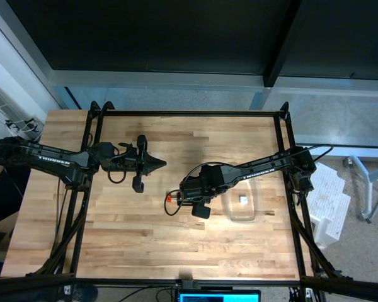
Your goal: Pick the USB-C connector and install on taskboard
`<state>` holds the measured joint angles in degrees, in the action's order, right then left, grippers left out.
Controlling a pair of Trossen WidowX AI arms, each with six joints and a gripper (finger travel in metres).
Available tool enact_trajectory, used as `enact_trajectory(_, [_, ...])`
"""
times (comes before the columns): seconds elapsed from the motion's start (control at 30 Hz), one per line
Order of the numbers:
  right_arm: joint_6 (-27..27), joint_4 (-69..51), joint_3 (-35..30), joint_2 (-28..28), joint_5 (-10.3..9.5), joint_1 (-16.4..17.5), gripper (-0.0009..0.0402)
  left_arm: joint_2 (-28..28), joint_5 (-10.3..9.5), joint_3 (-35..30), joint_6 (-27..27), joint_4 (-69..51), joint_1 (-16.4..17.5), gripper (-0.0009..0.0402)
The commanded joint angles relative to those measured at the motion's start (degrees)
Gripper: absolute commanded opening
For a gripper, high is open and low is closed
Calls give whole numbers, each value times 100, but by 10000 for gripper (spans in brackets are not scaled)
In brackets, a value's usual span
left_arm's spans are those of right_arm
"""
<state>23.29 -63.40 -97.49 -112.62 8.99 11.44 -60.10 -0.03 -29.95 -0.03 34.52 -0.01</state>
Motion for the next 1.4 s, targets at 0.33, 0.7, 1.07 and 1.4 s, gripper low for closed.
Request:
enact_trajectory(0.33, [-26,7,-4,-11,4,7,0,-2,0,0,0,0,2,0])
enact_trajectory(0.7, [-68,26,-4,-11,11,7,0,0,0,0,0,0,0,0])
enact_trajectory(1.07, [-107,20,-4,-9,44,7,0,-2,0,0,0,0,0,0])
enact_trajectory(1.4, [-114,9,-4,-9,46,7,0,-2,0,0,0,0,0,0])
